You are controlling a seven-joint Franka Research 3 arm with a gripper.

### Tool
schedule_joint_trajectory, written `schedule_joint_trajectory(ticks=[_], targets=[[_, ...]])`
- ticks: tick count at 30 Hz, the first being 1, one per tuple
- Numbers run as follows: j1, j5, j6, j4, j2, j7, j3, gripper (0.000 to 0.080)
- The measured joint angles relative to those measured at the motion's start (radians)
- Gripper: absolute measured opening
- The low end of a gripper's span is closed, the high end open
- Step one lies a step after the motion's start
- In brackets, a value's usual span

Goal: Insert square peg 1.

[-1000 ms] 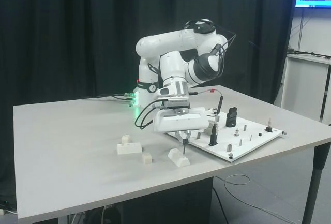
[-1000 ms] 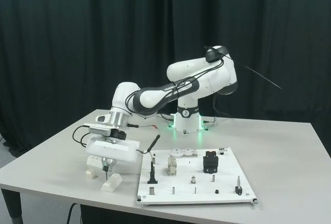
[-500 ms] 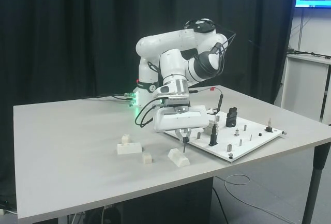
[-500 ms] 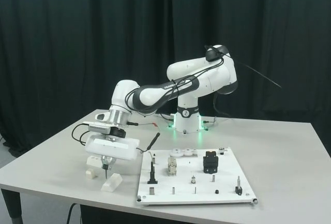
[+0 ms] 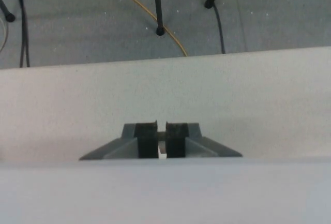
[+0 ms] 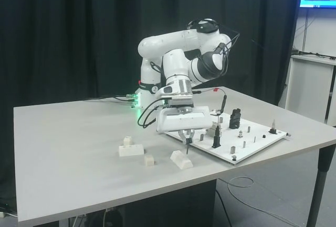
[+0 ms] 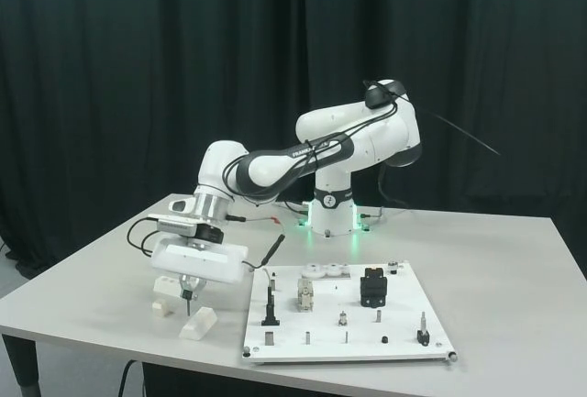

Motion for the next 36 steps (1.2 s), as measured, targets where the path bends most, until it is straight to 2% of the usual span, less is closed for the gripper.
schedule_joint_trajectory(ticks=[22, 36], targets=[[0.014, -0.031, 0.001, 0.001, 0.013, -0.009, -0.015, 0.0027], [0.042, -0.068, -0.073, -0.009, 0.032, 0.117, -0.037, 0.0027]])
